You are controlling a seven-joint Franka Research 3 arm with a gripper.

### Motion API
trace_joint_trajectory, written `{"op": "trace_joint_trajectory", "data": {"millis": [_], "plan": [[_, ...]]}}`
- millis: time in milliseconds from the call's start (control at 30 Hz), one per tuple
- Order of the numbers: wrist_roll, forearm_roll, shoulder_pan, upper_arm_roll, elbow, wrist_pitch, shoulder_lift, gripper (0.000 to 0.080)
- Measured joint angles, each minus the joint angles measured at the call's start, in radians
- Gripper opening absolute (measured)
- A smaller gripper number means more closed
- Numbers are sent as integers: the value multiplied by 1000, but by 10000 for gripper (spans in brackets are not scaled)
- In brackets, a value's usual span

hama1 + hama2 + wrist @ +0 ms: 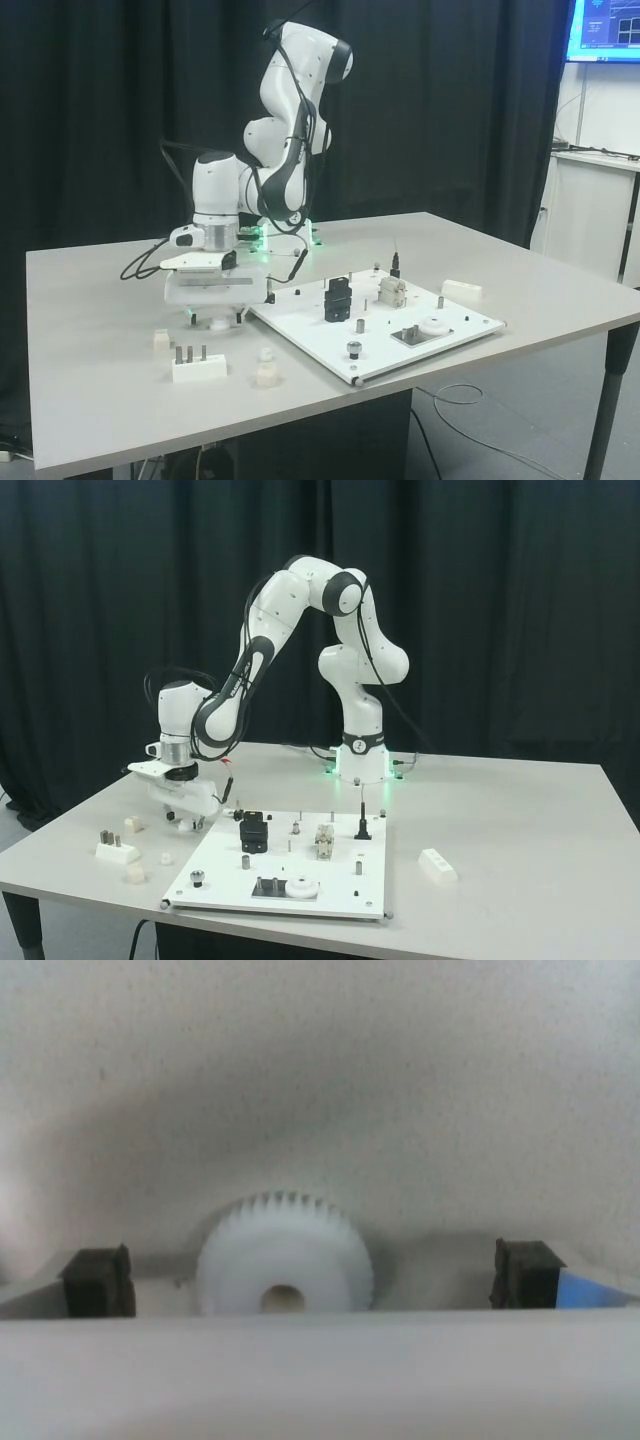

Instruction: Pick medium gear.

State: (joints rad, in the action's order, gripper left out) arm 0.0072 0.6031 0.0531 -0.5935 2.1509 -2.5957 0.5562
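A white toothed gear (285, 1255) with a round centre hole lies flat on the grey table, left of the white board. In the wrist view it sits between my two black fingertips (97, 1282), with a gap on each side and nearer to one of them. My gripper (310, 1278) is open and lowered to the table around the gear. In the first room view the gripper (217, 316) hangs low over the gear (218, 325) at the board's left corner. From the second room view the gripper (185, 820) hides the gear.
A white board (310, 335) right of the gripper carries a black holder (338, 300), pegs and another white gear (433, 325). A white peg block (198, 368) and two small white pieces (265, 372) lie near the table's front. A white block (461, 291) lies beyond the board.
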Motion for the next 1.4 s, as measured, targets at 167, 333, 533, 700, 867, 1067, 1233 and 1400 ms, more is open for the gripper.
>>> {"op": "trace_joint_trajectory", "data": {"millis": [167,333,533,700,867,1067,1233,1400], "plan": [[0,9,0,0,2,5,3,800],[-10,19,0,1,6,5,4,793],[-13,20,0,1,9,4,6,650],[-13,20,0,1,9,3,8,492],[-13,21,0,1,9,2,8,492],[-13,32,0,1,7,-7,8,399],[-13,40,0,-2,0,-8,2,399],[-13,40,0,-10,-5,1,-14,399]]}}
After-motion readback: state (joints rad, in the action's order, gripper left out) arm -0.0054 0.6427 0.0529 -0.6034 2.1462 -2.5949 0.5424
